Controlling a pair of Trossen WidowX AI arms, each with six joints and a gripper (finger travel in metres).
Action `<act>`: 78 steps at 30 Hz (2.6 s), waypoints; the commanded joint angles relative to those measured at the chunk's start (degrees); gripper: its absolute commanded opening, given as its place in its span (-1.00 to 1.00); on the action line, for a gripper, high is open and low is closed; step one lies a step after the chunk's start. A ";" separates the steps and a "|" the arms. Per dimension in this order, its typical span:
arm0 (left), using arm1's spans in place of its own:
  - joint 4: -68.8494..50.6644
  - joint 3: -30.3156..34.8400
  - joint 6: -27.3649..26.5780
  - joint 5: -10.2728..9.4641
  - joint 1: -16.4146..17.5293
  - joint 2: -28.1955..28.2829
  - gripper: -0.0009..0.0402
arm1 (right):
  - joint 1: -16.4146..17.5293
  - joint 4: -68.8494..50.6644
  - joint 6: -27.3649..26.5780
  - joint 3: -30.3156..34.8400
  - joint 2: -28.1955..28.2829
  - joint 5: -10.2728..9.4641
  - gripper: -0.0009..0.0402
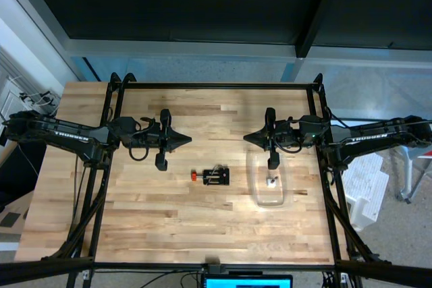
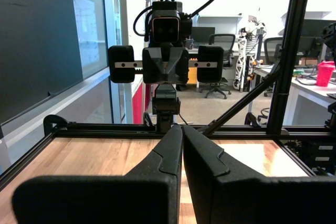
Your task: Pick the RCA connector and install on taskboard
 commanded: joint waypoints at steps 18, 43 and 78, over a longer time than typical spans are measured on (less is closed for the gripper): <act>0.00 0.00 0.02 0.00 0.02 0.02 -0.96 | 1.31 -47.58 2.99 13.31 -2.82 -0.22 -0.96; 0.00 0.00 0.02 0.00 0.00 0.00 -0.96 | 11.72 -75.71 9.79 16.09 -2.80 2.86 -0.96; 0.00 0.00 0.02 0.00 0.00 0.00 -0.96 | 21.42 -79.60 17.88 15.23 4.09 6.60 -0.24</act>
